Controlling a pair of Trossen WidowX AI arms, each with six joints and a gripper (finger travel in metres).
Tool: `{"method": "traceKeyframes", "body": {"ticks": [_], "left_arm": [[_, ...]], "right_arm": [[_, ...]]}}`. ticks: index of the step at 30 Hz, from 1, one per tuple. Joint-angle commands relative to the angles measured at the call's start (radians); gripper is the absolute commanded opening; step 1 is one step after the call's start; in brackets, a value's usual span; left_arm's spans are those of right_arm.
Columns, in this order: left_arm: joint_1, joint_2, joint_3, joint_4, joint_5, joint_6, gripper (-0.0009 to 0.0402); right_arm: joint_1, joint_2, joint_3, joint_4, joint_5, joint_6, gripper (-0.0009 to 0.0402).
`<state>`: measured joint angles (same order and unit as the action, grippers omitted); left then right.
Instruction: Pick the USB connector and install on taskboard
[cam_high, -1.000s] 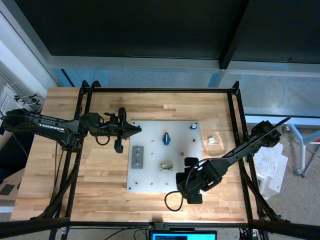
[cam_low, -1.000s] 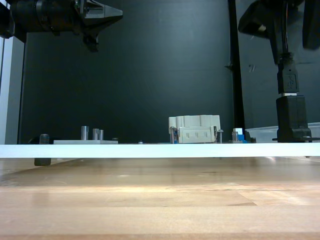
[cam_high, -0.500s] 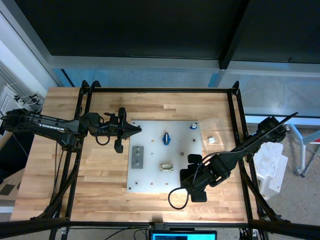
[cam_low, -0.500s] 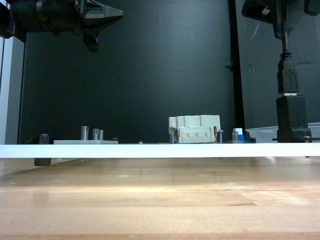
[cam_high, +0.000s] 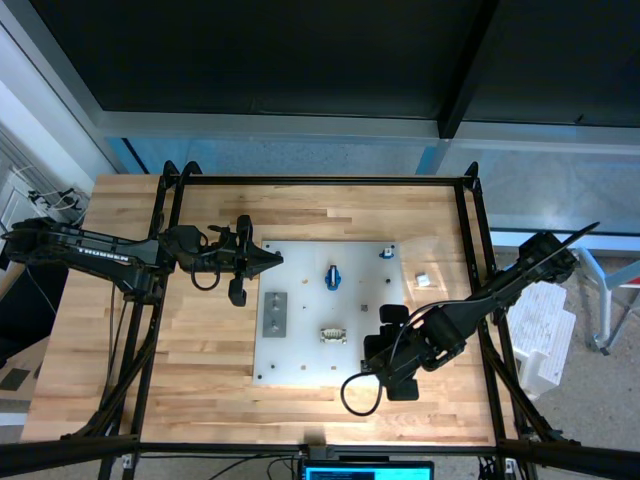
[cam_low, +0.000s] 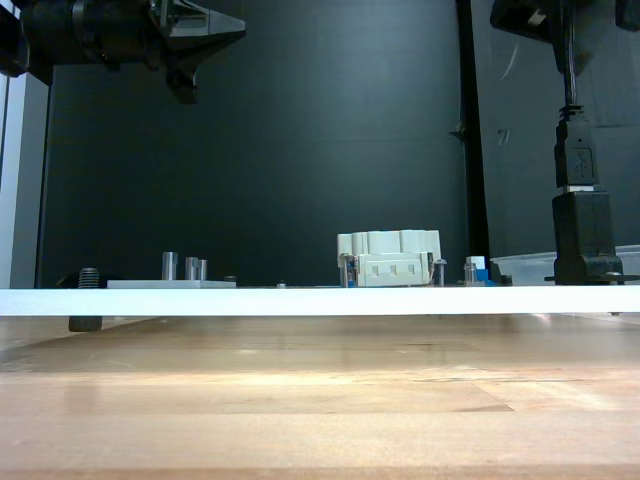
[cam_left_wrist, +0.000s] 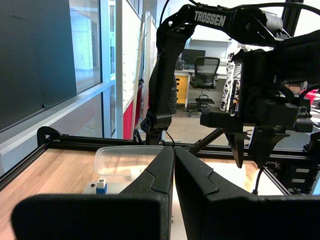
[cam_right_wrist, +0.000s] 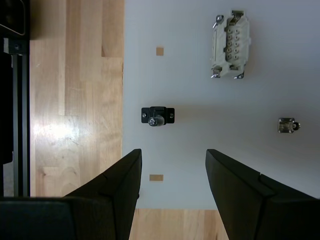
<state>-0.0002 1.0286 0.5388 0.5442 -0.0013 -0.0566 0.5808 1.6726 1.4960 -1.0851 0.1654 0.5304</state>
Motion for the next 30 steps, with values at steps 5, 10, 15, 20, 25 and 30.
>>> {"method": "traceKeyframes", "body": {"ticks": [5,10,15,20,25,30], "left_arm": [[0.0,0.0,0.0,0.0,0.0,0.0,0.0],[0.0,0.0,0.0,0.0,0.0,0.0,0.0],[0.0,0.0,0.0,0.0,0.0,0.0,0.0],[0.0,0.0,0.0,0.0,0.0,0.0,0.0],[0.0,0.0,0.0,0.0,0.0,0.0,0.0],[0.0,0.0,0.0,0.0,0.0,0.0,0.0]], "right_arm": [[-0.035,-0.04,-0.01,0.001,0.0,-0.023,0.0127],[-0.069,-0.085,-0.055,0.006,0.0,-0.042,0.0051],[-0.103,-0.134,-0.101,0.008,0.0,-0.076,0.0003],[-0.159,-0.196,-0.159,0.051,0.0,-0.121,0.0004],[-0.229,-0.27,-0.215,0.119,0.002,-0.185,0.0],[-0.322,-0.351,-0.28,0.243,0.001,-0.276,0.0]]}}
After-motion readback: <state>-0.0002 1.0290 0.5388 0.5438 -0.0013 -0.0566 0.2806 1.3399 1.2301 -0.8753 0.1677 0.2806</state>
